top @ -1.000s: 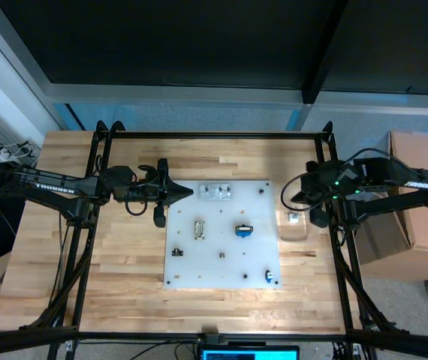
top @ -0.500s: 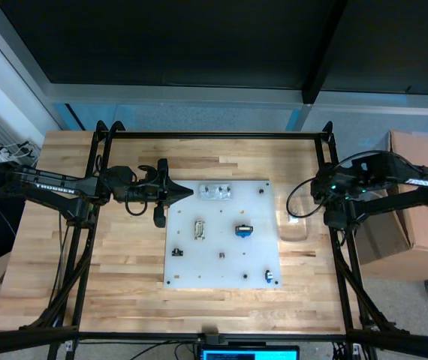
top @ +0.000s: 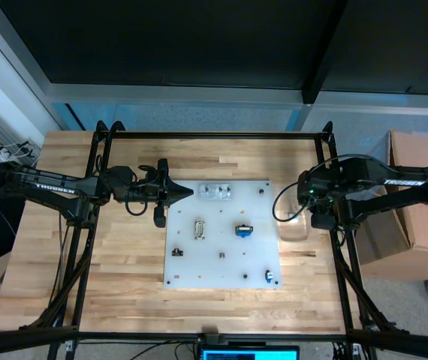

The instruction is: Pick the RJ45 connector and install on the taskboard

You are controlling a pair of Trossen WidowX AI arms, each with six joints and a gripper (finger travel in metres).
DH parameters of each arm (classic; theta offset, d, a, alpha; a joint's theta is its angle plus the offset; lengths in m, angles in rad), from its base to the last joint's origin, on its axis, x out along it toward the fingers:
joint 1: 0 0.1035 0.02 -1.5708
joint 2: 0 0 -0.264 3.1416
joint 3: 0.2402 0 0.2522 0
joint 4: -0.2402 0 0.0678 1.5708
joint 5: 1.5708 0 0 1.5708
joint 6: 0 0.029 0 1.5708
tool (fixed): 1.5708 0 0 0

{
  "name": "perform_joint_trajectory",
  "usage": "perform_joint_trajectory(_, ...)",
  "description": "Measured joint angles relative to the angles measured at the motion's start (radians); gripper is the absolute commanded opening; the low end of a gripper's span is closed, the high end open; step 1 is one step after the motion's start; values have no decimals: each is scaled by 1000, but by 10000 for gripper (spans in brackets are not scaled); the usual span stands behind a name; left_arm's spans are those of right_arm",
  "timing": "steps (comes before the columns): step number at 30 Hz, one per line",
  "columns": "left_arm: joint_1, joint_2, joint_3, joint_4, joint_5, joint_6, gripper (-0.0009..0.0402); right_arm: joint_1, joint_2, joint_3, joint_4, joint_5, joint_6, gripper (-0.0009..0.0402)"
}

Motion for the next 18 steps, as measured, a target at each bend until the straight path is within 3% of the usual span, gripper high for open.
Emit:
perform_joint_trajectory(10,0,0,0,0,0,0,1,0,68,-129,133,0,-34,215)
perform_joint_trajectory(18,0,0,0,0,0,0,1,0,128,-214,248,0,-41,227)
